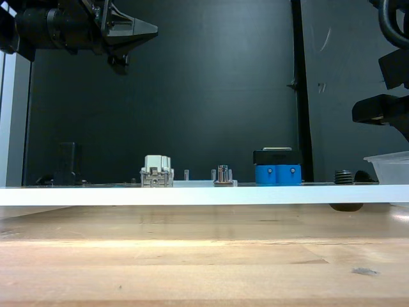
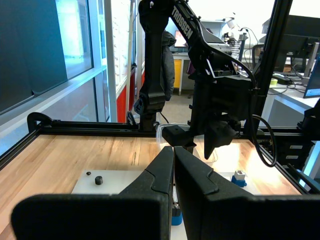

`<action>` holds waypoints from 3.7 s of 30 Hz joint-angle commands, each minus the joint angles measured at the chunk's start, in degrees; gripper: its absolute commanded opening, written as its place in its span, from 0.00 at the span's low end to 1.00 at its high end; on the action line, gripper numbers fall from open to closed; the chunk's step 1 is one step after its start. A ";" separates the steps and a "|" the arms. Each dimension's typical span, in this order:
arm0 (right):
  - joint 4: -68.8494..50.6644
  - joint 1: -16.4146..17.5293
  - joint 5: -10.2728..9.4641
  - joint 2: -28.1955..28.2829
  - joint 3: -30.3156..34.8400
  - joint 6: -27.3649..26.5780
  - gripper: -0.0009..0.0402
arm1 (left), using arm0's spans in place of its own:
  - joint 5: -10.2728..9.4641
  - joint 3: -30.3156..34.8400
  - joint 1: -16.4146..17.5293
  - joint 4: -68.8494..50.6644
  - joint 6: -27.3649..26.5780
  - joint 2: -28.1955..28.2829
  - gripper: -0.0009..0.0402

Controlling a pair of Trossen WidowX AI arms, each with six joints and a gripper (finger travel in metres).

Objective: Pick the M12 fastener and fasten on the M12 threads

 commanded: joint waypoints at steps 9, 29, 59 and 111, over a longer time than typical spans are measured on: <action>2.75 -0.31 0.37 1.99 -1.68 -0.07 0.61 | 0.00 0.00 0.00 0.02 0.00 0.00 0.02; 8.22 -1.20 -0.13 1.99 -5.55 -0.83 0.60 | 0.00 0.00 0.00 0.00 0.00 0.00 0.02; 8.48 -1.33 -0.15 1.86 -5.62 -0.70 0.05 | 0.00 0.00 0.00 0.00 0.00 0.00 0.02; -17.79 -3.37 -0.11 24.02 42.05 -56.74 0.03 | 0.00 0.00 0.02 0.02 0.00 0.00 0.02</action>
